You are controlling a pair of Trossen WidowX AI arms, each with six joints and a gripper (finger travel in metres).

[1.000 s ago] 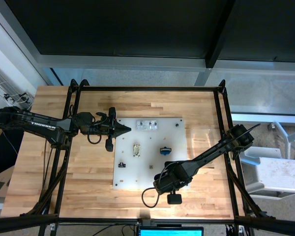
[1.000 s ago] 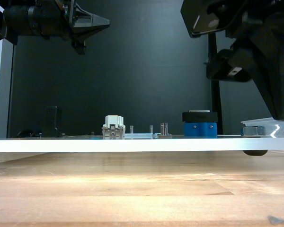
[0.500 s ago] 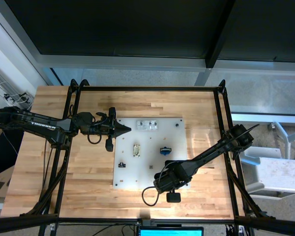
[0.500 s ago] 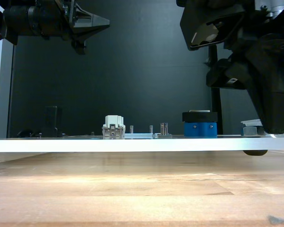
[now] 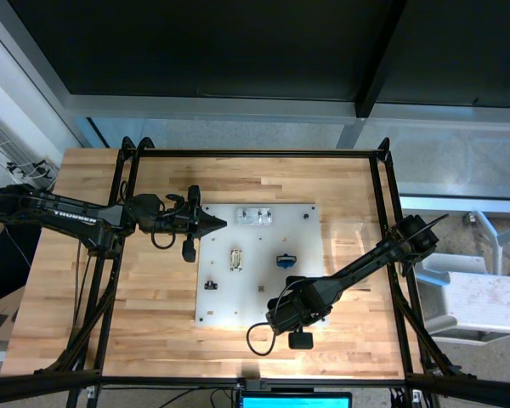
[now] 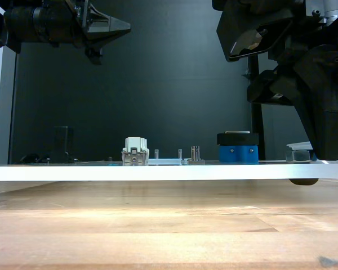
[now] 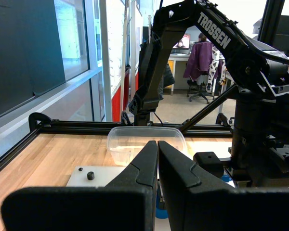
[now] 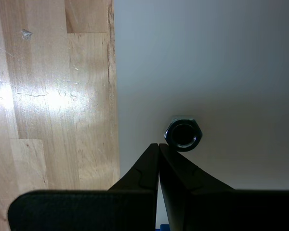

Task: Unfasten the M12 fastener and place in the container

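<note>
Right wrist view: right gripper [image 8: 158, 145] fingers [image 8: 144, 169] are pressed together, holding nothing; the nut [image 8: 183, 134] sits on the board [image 8: 207, 57] just beside their tips. Left gripper [image 5: 223, 223] hangs closed above the board's far-left corner.

Wooden tabletop [image 5: 153, 323] carries a white board [image 5: 225, 302]. On the board: blue block [image 5: 286, 260], grey connector [image 5: 235, 259] just left of it, silver fitting [image 5: 257, 218] near far edge, black post [image 5: 306, 215] at far right corner.
</note>
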